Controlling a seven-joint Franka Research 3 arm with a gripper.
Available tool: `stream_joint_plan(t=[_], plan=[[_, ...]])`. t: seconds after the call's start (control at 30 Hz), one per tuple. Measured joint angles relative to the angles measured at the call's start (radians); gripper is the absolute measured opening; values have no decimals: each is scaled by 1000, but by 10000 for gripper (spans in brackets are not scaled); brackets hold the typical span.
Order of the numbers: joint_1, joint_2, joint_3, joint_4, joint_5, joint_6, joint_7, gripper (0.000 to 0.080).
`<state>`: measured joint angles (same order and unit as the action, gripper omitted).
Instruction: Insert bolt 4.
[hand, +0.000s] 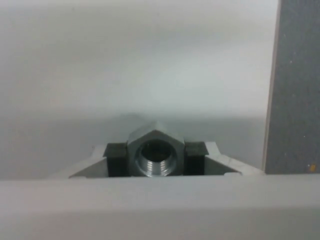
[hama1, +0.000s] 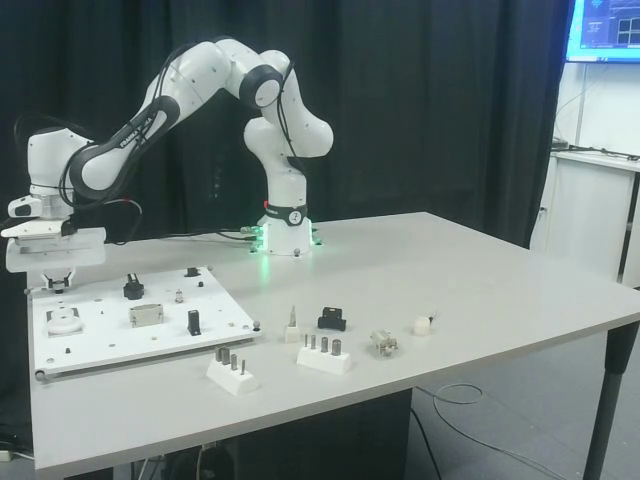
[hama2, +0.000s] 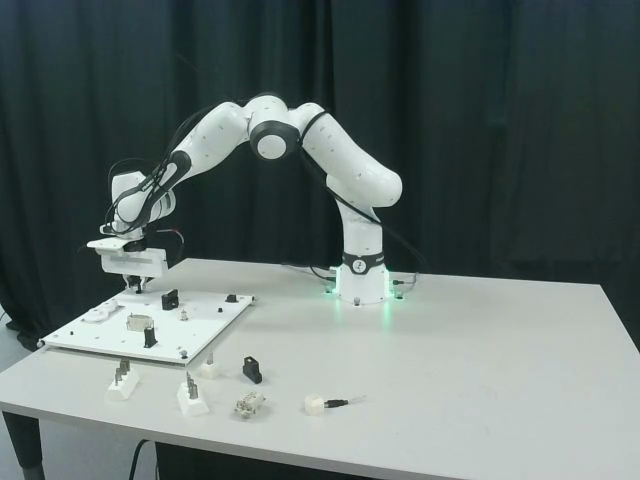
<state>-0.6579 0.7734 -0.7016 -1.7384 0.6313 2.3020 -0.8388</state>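
Observation:
My gripper (hand: 156, 159) is shut on a grey hex-headed threaded bolt (hand: 156, 150), which sits between the two black pads (hand: 116, 157). In the first room view the gripper (hama1: 55, 280) hangs low over the far left corner of the white board (hama1: 110, 345). The second room view shows the gripper (hama2: 133, 287) at the board's (hama2: 215, 325) back left part. Under the bolt the wrist view shows only plain white board surface (hand: 150, 65). Whether the bolt touches the board I cannot tell.
The board carries small black and metal fittings (hama1: 146, 315). In front of it stand two white holders with upright bolts (hama1: 232, 372) (hama1: 322, 352), a black part (hama1: 332, 320), a metal connector (hama1: 384, 343) and a small white piece (hama1: 424, 324). Grey table (hand: 295, 85) borders the board.

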Motion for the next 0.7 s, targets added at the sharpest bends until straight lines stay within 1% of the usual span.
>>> stream_joint_plan(t=[0.7], plan=[[-2, 9, -8, 8, -3, 1, 0, 225]])
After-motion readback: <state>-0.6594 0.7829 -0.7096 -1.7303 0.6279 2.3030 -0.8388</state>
